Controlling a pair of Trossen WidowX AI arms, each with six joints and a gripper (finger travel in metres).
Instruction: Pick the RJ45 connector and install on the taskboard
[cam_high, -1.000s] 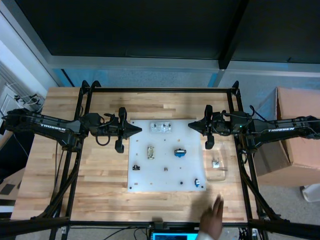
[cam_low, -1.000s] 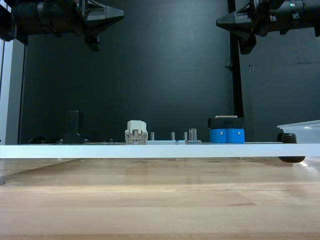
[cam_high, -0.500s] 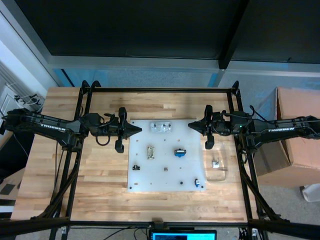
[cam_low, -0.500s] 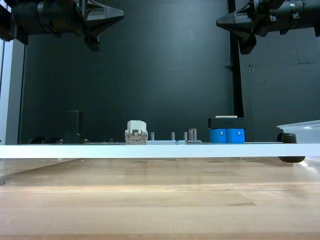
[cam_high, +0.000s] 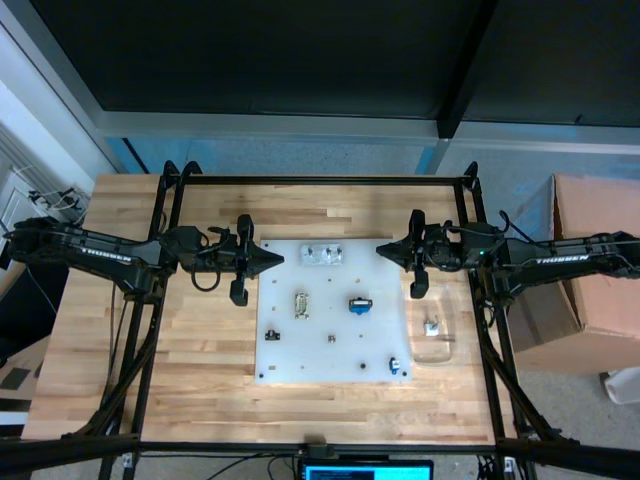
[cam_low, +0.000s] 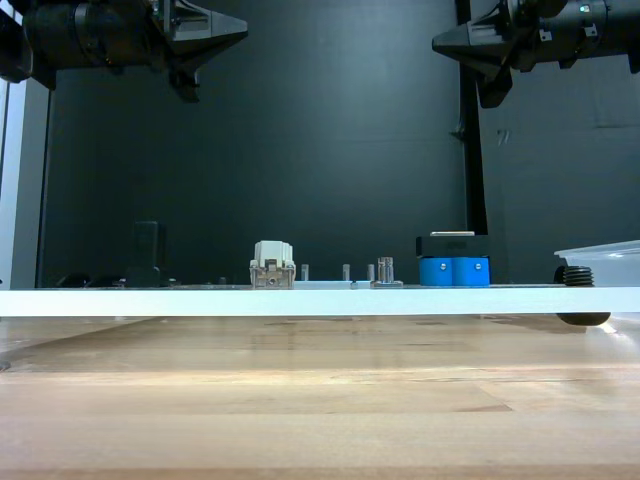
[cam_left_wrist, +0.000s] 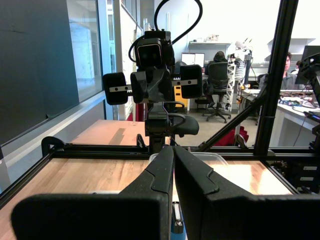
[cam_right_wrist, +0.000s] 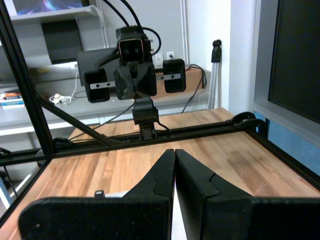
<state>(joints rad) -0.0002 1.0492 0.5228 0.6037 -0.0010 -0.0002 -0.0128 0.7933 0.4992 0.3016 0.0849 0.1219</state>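
Aloft, left gripper (cam_high: 278, 259) and right gripper (cam_high: 381, 250) — arms (cam_high: 100, 254) lettered TROSSEN — overhang taskboard (cam_high: 320, 360), jaws closed empty; RJ45 connector (cam_high: 432, 326) lies in tray (cam_high: 430, 356).

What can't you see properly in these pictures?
- RJ45 connector: probably the small part lying free in the clear tray, but too small in the high view to be sure. The low view cuts the tray off.
- Taskboard seats: too small, high view.
- Left tool, shut, raised over the board's left edge, and right tool, shut, over its right edge: both block the board in their wrist views.
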